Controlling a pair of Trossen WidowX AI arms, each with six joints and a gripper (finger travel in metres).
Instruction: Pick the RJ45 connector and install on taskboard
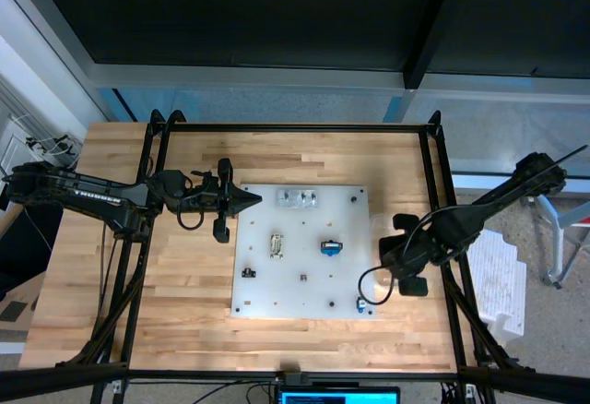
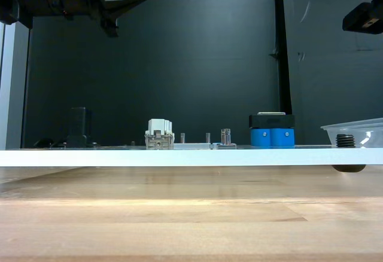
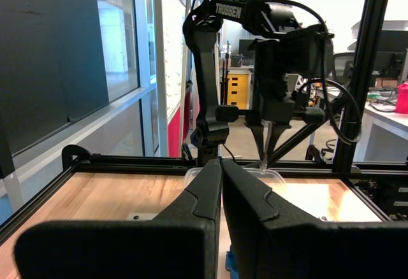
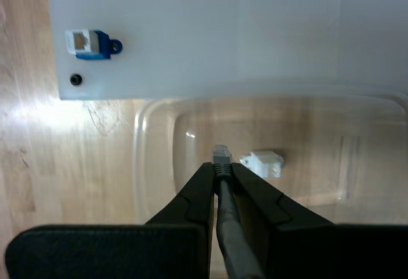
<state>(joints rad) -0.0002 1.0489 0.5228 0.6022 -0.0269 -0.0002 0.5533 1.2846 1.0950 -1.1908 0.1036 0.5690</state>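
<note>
**RJ45 connector held above the tray beside the taskboard**

The right gripper (image 4: 221, 171) is clamped on the RJ45 connector (image 4: 221, 153) — its whitish tip pokes out past the fingertips, with a grey stem running back between them. It hangs over a clear tray (image 4: 153, 110) lying just beside the taskboard (image 4: 191, 37), near the board's blue socket fitting (image 4: 89, 43). The left gripper (image 3: 221, 164), fingers pressed together, hovers high over the taskboard's opposite edge — well above the bench (image 1: 138, 312).
</note>
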